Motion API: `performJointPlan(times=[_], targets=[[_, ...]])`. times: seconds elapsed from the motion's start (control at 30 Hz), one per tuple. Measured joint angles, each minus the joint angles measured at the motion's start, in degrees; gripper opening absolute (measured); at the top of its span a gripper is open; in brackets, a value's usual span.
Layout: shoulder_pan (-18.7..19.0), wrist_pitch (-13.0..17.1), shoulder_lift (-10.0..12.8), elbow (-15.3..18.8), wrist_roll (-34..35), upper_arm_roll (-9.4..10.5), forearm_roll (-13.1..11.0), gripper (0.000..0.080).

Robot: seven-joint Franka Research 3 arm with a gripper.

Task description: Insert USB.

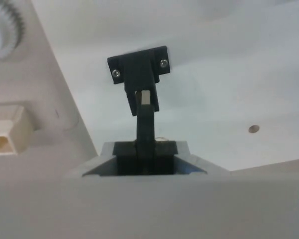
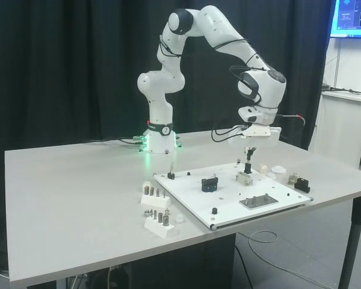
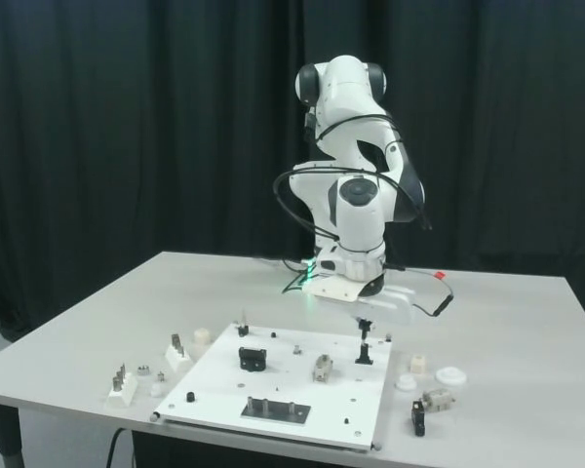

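A black USB plug (image 1: 145, 124) is pinched in my gripper (image 1: 144, 155), whose fingers are shut on its body. The plug's grey metal tip (image 1: 145, 97) sits at the slot of a black socket mount (image 1: 138, 67) fixed with two screws to the white board (image 1: 214, 89). I cannot tell how deep the tip goes. From the first room view, the gripper (image 2: 248, 148) hangs over the board's far right part with the plug (image 2: 248, 160) under it. The second room view shows the gripper (image 3: 366, 328) above the same black mount (image 3: 364, 353).
On the white board (image 2: 186, 186) stand a black block (image 2: 209, 183), a grey metal plate (image 2: 262, 200) and a small white-grey part (image 2: 245, 177). Two white pin holders (image 2: 153, 195) sit left of it. Round white pieces (image 2: 280, 170) and a black part (image 2: 301, 182) lie right of it.
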State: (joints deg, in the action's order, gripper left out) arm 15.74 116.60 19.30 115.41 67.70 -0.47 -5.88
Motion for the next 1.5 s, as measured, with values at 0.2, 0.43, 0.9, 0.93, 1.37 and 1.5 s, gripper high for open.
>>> performJointPlan(times=[0.2,0.43,0.9,0.93,1.37,1.5], targets=[[0.0,0.47,0.07,0.08,0.0,-0.04,0.23,0.007],[0.01,0.99,0.17,0.12,0.0,-0.04,0.28,0.007],[0.56,1.12,0.18,0.13,-0.78,-0.02,0.98,0.007],[0.58,1.12,0.18,0.14,-0.79,-0.02,1.04,0.007],[0.91,1.12,0.14,0.15,-1.13,0.03,2.2,0.007],[1.1,1.1,0.14,0.15,-1.53,0.03,2.48,0.007]])
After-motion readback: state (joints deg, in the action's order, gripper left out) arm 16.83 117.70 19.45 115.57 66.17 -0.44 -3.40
